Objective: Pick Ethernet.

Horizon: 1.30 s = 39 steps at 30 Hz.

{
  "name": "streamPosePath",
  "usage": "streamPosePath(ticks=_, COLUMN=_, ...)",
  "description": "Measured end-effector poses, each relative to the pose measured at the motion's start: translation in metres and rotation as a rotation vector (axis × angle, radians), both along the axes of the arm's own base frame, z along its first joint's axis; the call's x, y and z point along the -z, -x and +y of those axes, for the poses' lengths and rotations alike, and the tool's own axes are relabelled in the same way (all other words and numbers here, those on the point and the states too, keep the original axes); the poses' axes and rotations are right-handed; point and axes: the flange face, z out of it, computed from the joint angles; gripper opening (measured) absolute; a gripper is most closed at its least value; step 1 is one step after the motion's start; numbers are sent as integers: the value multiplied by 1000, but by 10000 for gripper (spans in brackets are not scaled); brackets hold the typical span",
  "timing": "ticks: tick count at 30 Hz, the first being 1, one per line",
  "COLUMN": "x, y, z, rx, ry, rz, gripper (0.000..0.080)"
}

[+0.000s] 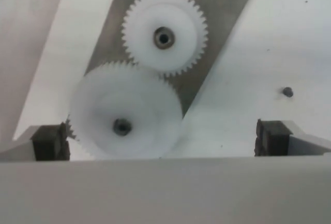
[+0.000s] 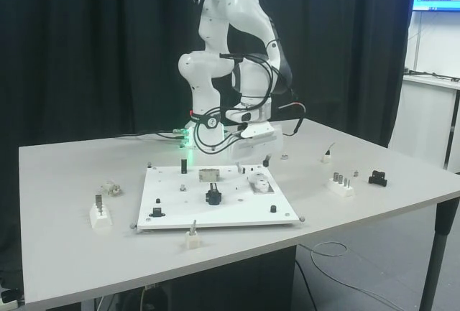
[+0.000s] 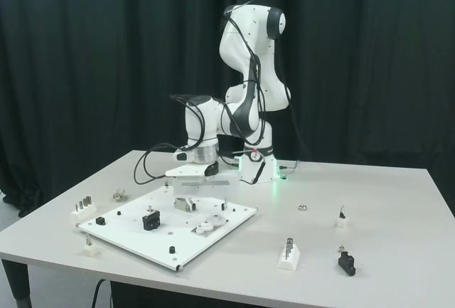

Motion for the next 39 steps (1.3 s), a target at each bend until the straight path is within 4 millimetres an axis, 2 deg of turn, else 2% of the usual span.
streamPosePath(ticks=16, x=-4, y=0, z=6, rx=3, ry=-10, rz=7, gripper=800)
streamPosePath(ticks=39, x=-7, y=-2, z=4, rx=6, ry=-8, rz=-3, gripper=800)
